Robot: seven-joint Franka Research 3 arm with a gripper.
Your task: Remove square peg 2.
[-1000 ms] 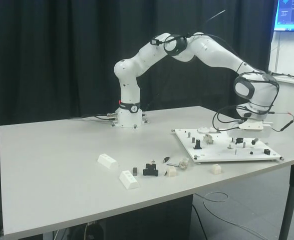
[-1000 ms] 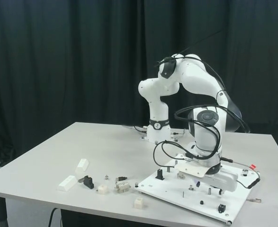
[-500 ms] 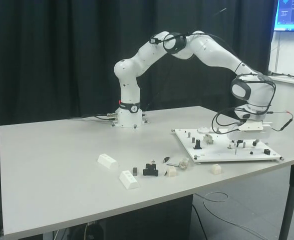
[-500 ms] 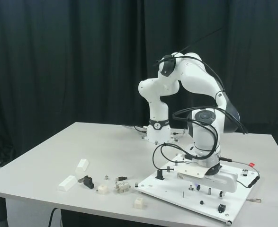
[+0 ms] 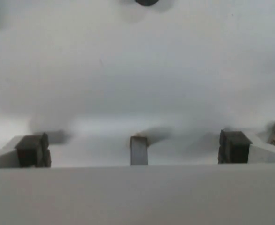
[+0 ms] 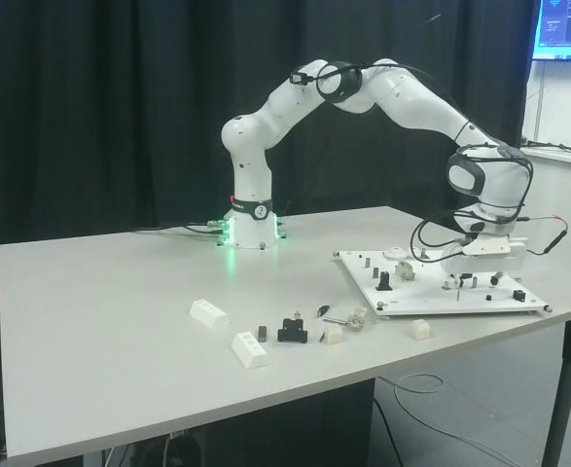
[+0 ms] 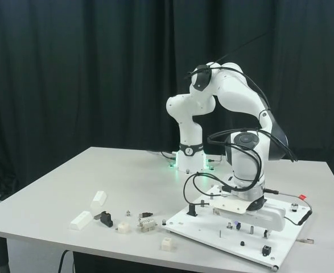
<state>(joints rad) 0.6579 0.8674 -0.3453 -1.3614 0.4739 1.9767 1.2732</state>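
While green lights now glow, gripper (image 5: 138,149) has risen.

A black curtain (image 7: 70,68) hung behind the grey table (image 6: 100,292). A lit screen (image 6: 565,24) glowed in the room's corner, above a white counter (image 6: 569,156).

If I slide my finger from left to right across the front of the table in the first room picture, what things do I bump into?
White block → second white block → black clamp piece → small white cube → another small white cube → white board with the pegs, where the gripper hovers.
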